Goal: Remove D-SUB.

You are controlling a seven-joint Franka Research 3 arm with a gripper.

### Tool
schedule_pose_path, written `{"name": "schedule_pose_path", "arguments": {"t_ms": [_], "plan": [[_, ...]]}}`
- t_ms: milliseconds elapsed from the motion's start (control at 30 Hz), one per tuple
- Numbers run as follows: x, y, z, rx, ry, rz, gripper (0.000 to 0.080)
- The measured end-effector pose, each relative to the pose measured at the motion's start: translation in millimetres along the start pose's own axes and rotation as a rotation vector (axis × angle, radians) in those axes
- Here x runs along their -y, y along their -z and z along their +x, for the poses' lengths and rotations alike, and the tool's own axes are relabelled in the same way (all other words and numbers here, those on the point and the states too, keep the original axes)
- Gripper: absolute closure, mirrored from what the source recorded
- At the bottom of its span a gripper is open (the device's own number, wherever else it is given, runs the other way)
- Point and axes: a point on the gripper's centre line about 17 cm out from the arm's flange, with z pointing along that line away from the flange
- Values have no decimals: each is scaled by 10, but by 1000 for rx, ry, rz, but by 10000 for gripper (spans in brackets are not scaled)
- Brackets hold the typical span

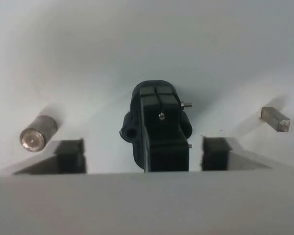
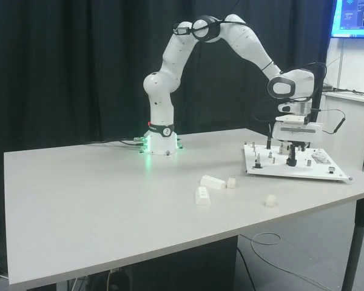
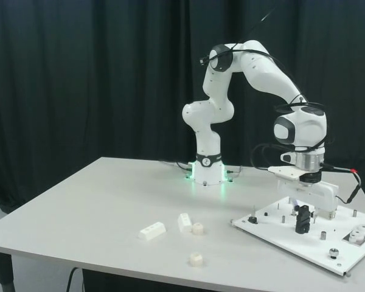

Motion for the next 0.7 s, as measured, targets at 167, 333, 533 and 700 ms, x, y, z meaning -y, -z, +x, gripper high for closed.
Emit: {"name": "schedule_pose_path", "arguments": {"t_ms": [167, 333, 533, 700], "plan": [[-4, -9, -2, -4, 2, -2, 451], [-32, -36, -7, -3, 4, -13, 451], [-65, -29, 1, -5, 12, -28, 614], [-66, 4, 5, -8, 16, -35, 647]]}}
